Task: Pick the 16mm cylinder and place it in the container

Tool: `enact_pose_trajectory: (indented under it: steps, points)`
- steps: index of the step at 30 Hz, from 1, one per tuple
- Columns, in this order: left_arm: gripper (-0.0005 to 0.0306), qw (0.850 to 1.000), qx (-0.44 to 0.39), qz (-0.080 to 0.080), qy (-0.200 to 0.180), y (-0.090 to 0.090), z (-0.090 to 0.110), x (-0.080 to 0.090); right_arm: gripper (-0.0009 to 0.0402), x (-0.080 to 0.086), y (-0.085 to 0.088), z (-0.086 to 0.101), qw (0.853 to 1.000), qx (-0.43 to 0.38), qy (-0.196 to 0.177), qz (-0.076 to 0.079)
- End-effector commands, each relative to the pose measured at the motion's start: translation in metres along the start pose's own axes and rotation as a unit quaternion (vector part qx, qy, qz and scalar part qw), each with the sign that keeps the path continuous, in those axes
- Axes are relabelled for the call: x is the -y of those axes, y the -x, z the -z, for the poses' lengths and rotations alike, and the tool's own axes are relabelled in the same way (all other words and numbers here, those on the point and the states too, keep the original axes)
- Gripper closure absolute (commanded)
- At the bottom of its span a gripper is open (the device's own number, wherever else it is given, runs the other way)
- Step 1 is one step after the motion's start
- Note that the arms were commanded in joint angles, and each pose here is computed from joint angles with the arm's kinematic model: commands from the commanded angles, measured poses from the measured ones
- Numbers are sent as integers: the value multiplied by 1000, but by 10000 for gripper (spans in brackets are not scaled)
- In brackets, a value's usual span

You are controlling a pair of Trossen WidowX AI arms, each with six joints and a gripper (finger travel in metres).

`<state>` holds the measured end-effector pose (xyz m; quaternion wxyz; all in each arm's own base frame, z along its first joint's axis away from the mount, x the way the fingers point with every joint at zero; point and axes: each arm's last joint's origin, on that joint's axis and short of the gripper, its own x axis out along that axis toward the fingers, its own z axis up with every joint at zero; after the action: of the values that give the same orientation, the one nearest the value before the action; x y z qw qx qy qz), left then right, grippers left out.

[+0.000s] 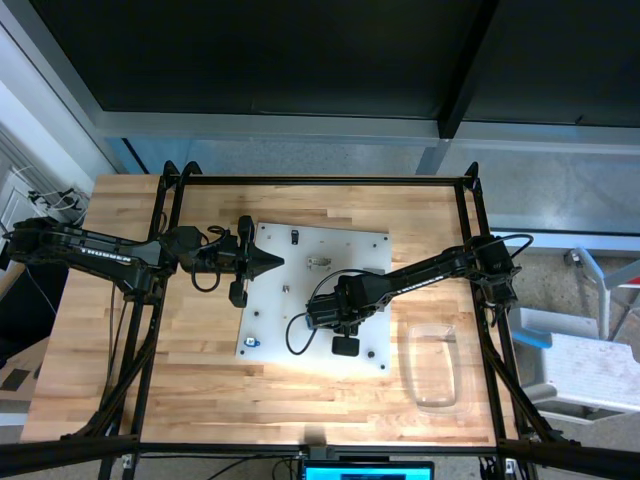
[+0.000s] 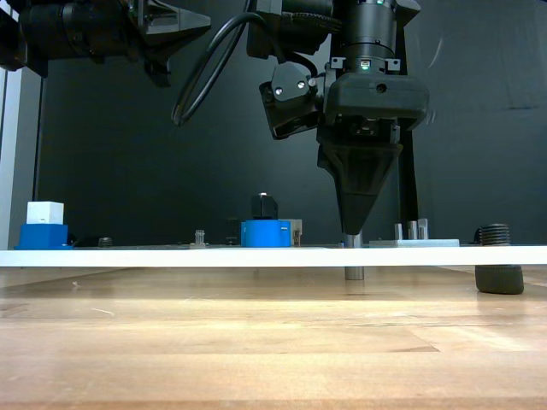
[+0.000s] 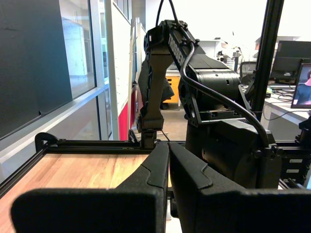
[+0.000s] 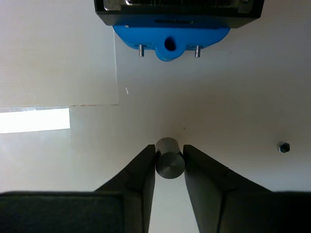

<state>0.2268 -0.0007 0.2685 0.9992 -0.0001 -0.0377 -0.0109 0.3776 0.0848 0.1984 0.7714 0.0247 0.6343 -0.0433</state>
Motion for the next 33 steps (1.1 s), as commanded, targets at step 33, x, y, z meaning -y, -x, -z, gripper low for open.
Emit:
enact_pose_trajectory:
  steps: [33]
  points:
    - [300, 1000, 0, 0, 0, 0, 0, 0, 384, 0, 12, 1, 1000, 3, -1, -20]
